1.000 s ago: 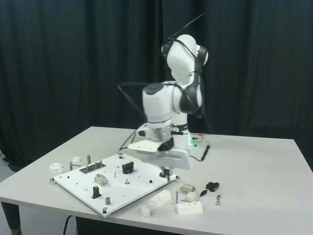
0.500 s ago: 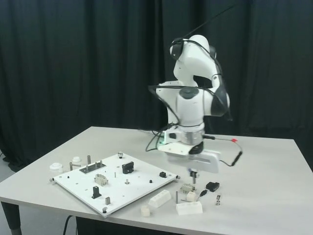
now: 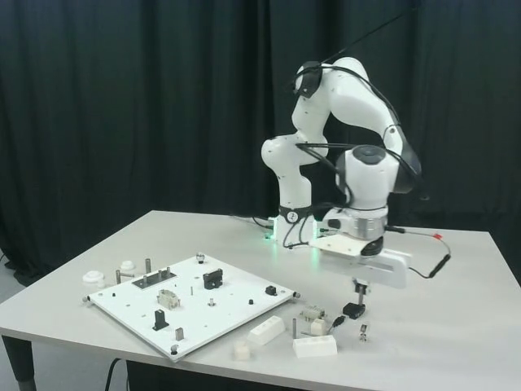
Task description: Place square peg 3.
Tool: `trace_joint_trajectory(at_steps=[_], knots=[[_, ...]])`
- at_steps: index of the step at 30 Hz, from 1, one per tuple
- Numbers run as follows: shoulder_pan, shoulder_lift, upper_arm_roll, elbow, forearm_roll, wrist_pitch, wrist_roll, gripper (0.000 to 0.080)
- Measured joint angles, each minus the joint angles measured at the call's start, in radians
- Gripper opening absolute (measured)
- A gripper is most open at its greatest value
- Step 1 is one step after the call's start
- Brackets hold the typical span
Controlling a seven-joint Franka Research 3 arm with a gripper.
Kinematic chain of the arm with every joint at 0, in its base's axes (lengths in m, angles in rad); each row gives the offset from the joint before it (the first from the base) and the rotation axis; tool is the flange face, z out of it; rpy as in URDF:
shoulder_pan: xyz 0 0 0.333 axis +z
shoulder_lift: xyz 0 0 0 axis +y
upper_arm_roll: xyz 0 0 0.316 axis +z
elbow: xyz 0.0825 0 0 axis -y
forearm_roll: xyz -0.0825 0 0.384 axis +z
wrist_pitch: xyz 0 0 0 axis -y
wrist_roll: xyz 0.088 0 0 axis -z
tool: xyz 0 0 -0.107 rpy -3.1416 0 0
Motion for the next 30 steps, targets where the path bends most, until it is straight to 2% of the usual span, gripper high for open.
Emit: trace_joint_trajectory(at_steps=[13,30], knots=[[0.103,-0.001,-0.002,-0.053,-0.017,0.092,0.145,0.0076],[0.162,-0.001,-0.002,-0.126,-0.02,0.208,0.231,0.0076]])
